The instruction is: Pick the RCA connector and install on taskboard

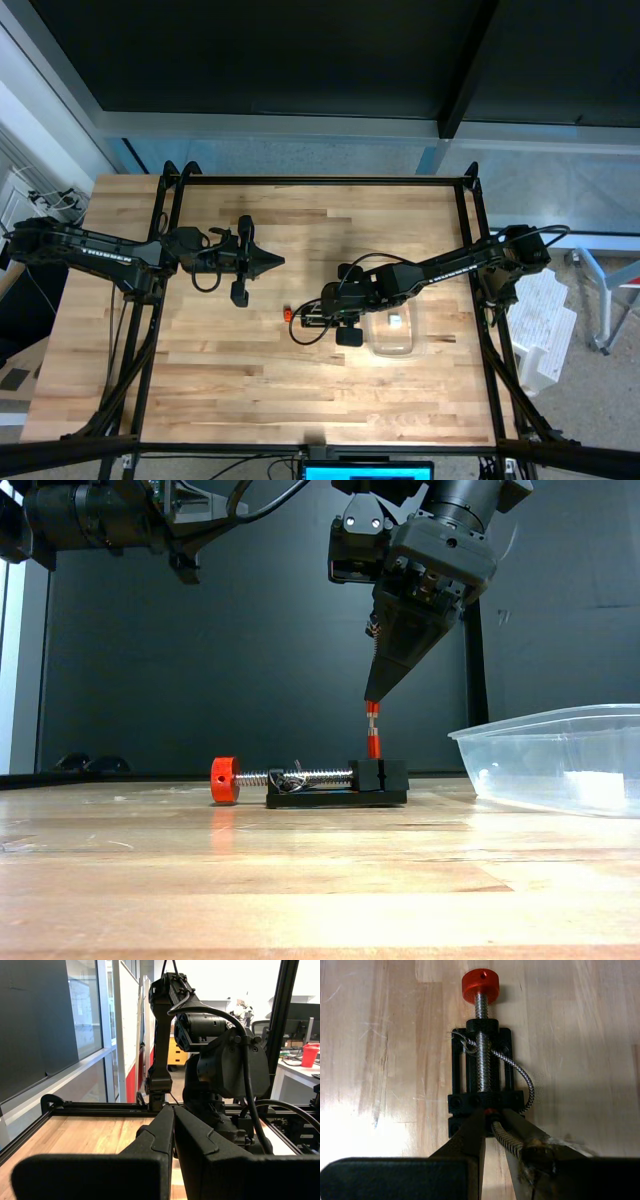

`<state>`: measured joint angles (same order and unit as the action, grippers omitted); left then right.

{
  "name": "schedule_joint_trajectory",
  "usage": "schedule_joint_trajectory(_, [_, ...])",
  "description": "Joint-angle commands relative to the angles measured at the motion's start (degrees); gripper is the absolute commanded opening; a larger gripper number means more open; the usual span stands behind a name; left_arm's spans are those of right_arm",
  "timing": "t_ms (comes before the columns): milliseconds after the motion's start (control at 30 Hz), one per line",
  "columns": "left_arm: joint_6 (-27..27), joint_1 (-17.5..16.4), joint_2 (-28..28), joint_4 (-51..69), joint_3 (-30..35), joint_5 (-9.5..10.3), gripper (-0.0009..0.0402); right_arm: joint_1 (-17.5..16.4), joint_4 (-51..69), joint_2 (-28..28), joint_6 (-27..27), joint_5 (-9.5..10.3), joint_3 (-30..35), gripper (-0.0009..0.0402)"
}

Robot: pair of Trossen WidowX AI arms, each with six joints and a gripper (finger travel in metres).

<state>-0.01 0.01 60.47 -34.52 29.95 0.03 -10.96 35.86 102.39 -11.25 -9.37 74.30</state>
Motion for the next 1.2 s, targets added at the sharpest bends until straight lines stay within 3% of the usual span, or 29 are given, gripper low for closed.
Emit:
schedule_joint_trajectory(33, [0.0,0.0,0.0,0.0,0.0,0.0,0.0,0.1,-0.1,0.0,0.0,-0.07,0.0,0.0002])
schedule_joint_trajectory(1200, [0.0,0.0,0.0,0.0,0.0,0.0,0.0,0.4,-0.5,2.8,0.2,-0.04,-0.4,0.0002])
